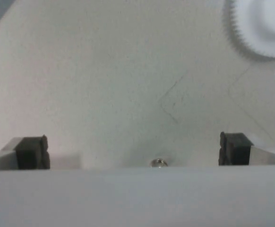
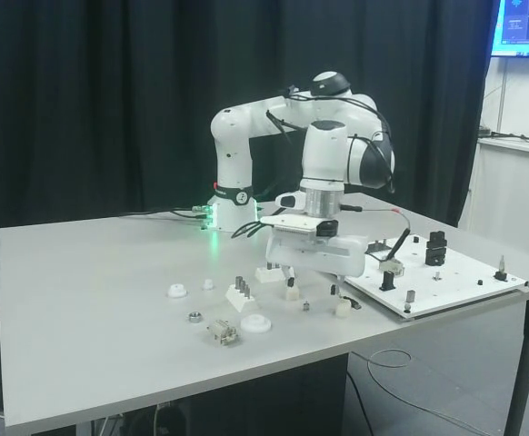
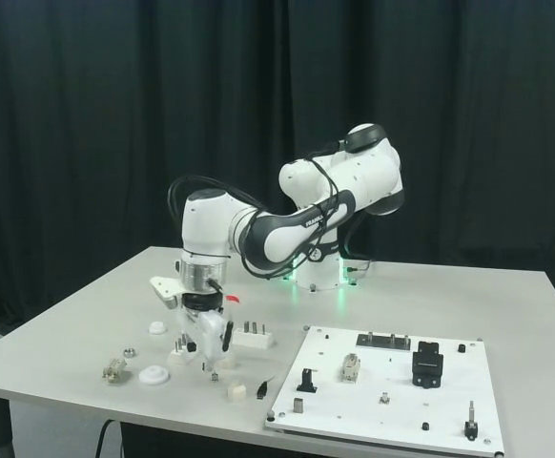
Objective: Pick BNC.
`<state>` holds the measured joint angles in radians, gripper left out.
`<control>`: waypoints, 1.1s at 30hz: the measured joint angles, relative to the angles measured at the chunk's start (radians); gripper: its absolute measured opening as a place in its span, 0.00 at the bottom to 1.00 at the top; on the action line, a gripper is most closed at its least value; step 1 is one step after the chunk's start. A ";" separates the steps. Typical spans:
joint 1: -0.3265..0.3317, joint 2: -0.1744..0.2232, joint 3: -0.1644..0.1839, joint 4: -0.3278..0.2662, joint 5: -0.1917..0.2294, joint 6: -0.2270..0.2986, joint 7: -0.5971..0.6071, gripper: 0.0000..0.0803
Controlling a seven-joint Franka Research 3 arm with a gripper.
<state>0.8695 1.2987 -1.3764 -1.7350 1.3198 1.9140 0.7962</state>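
Gripper (image 1: 133, 152) spread wide, holding nothing, low over small metal BNC connector (image 1: 158, 163) on grey table (image 1: 104, 85); likely light, rigid, slippery, best pinched across its barrel.

- The tabletop (image 2: 83, 272) is seen as a matt grey surface, smooth, with faint scratches in the wrist view.
- The white gear (image 1: 262, 26) looks like smooth plastic with finely moulded teeth.
- The arm (image 3: 287, 224) is covered in glossy white shells.
- The small BNC (image 1: 158, 163) appears as shiny metal.
- The fingertips (image 1: 32, 152) are faced with matt black pads.
- The backdrop curtain (image 3: 87, 114) is shown as black cloth.
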 joint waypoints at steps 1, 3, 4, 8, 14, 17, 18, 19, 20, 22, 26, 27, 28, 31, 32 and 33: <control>0.001 0.000 0.002 -0.002 0.000 0.002 0.006 1.00; 0.004 0.001 0.006 -0.009 0.001 0.008 0.015 1.00; 0.006 0.001 0.008 -0.013 0.002 0.011 0.019 1.00; 0.011 0.001 0.017 -0.030 0.004 0.026 0.038 1.00; 0.019 0.001 0.029 -0.057 0.015 0.036 0.048 1.00; 0.022 0.001 0.034 -0.069 0.025 0.036 0.048 1.00; 0.023 0.001 0.035 -0.073 0.029 0.036 0.048 1.00; 0.025 0.001 0.037 -0.076 0.031 0.036 0.048 1.00; 0.026 0.001 0.039 -0.079 0.033 0.036 0.048 1.00; 0.029 0.001 0.042 -0.086 0.038 0.036 0.048 1.00; 0.034 0.001 0.050 -0.097 0.045 0.036 0.046 1.00; 0.035 0.001 0.051 -0.099 0.046 0.036 0.045 1.00; 0.037 0.001 0.053 -0.100 0.046 0.036 0.043 1.00; 0.040 0.001 0.057 -0.104 0.046 0.036 0.035 1.00; 0.042 0.001 0.059 -0.105 0.046 0.036 0.032 1.00; 0.043 0.001 0.060 -0.107 0.046 0.036 0.030 1.00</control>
<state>0.9129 1.2999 -1.3164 -1.8421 1.3659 1.9503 0.8260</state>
